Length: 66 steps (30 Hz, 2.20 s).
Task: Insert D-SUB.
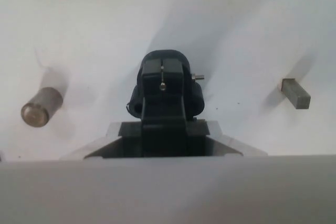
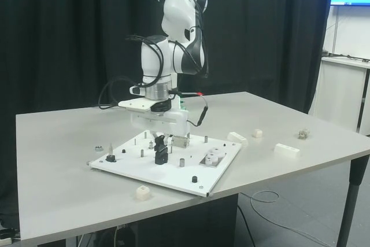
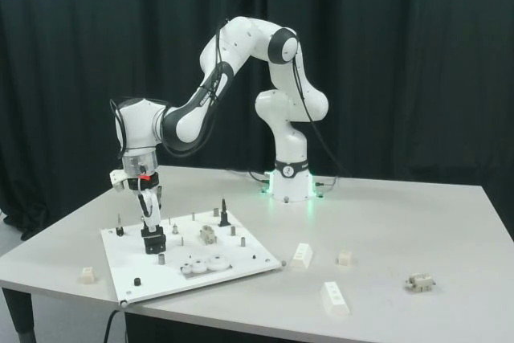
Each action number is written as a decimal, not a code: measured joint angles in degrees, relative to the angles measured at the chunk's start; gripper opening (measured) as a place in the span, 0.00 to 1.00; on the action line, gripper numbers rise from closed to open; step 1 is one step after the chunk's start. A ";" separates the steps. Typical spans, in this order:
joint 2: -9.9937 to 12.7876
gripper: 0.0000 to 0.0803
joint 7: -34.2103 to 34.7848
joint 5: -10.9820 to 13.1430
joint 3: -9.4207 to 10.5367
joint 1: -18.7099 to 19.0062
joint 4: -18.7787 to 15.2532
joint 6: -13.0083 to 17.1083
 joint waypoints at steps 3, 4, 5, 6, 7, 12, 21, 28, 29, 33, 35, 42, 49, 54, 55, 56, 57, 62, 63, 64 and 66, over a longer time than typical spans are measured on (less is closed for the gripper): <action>0.00 0.19 -0.79 0.00 0.00 0.03 0.00 0.01; 0.00 0.19 -1.12 0.00 0.00 0.05 0.00 0.01; -0.01 0.19 -1.39 0.00 0.00 0.06 0.00 0.01; -0.01 0.19 -1.58 0.00 0.00 0.07 0.00 0.01; -0.01 0.19 -1.70 0.00 0.00 0.07 0.00 0.01; -0.01 0.19 -2.02 -0.01 0.00 0.09 -0.01 0.01; -0.11 0.19 -2.26 -0.01 0.00 0.13 -0.12 -0.20; -0.27 0.19 -2.40 -0.01 0.00 0.17 -0.31 -0.74; -0.29 0.19 -2.42 -0.01 0.00 0.18 -0.36 -0.77; -0.29 0.19 -2.72 -0.01 0.00 0.19 -0.44 -0.71; -0.29 0.19 -2.96 -0.01 0.00 0.19 -0.50 -0.61; -0.21 0.19 -3.14 0.00 0.04 0.29 -0.90 0.23; -0.27 0.19 -3.14 0.00 0.03 0.39 -1.05 0.50; -0.33 0.19 -3.14 -0.01 0.01 0.46 -1.16 0.63; -0.35 0.19 -3.14 -0.01 0.01 0.47 -1.19 0.67; -0.37 0.19 -3.14 -0.01 0.01 0.48 -1.23 0.72; -0.39 0.19 -3.14 -0.01 0.01 0.49 -1.27 0.78; -0.51 0.19 -3.14 0.00 0.01 0.56 -1.51 1.12; -0.54 0.19 -3.14 0.00 0.01 0.57 -1.57 1.19; -0.56 0.19 -3.14 0.00 0.01 0.58 -1.62 1.26; -0.60 0.19 -3.14 0.00 0.01 0.60 -1.69 1.35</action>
